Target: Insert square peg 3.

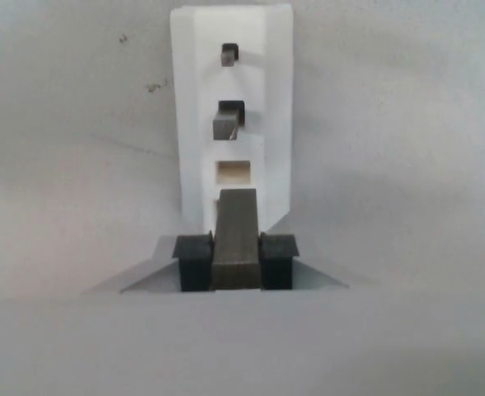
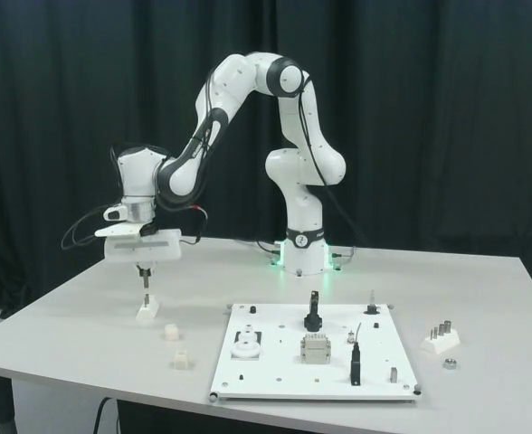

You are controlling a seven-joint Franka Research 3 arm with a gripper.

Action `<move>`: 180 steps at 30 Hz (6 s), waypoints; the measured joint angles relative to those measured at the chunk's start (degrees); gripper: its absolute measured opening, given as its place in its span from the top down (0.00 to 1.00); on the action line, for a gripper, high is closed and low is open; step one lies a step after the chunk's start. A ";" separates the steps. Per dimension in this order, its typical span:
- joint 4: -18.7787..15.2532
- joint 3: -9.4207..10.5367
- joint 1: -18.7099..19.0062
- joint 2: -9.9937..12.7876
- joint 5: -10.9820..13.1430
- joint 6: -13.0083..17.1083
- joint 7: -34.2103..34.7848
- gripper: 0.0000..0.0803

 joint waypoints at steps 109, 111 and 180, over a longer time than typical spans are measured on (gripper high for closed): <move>23.03 15.94 33.34 7.34 -5.29 -4.89 -15.55 0.86; 24.64 15.94 33.72 8.30 -5.76 -6.21 -16.33 0.86; 38.50 17.45 34.80 24.34 -6.52 -12.14 -18.55 0.86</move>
